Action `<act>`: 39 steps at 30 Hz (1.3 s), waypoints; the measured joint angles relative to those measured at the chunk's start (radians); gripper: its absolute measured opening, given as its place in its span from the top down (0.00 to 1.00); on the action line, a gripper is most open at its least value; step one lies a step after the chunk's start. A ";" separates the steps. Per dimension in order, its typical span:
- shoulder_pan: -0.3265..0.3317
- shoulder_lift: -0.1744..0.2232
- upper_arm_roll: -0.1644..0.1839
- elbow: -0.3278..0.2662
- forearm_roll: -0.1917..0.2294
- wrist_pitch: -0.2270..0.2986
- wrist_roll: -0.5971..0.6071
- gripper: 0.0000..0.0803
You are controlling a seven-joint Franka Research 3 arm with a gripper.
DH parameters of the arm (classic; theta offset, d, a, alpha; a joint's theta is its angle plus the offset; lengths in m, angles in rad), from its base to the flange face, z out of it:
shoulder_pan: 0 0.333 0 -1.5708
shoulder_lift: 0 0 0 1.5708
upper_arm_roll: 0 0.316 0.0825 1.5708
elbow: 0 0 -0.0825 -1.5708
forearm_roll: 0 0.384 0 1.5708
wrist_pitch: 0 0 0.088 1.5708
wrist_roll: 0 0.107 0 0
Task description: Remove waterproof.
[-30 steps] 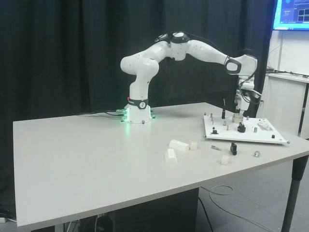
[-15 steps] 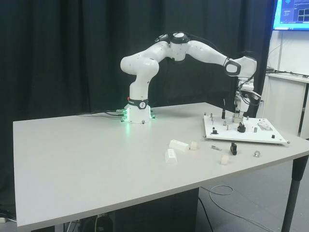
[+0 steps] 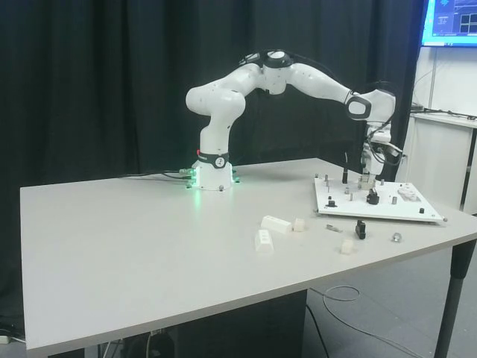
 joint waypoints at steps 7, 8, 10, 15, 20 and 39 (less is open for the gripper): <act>0.000 0.000 0.002 -0.001 0.000 0.006 0.000 0.00; 0.000 0.000 0.003 -0.001 0.000 0.008 0.000 0.00; 0.000 0.000 0.004 -0.002 0.000 0.012 0.000 0.00; 0.000 0.000 0.005 -0.002 0.000 0.015 0.000 0.11; 0.000 0.000 0.005 -0.002 -0.002 0.015 0.000 0.11; 0.000 0.000 0.004 -0.004 -0.006 0.015 0.001 0.60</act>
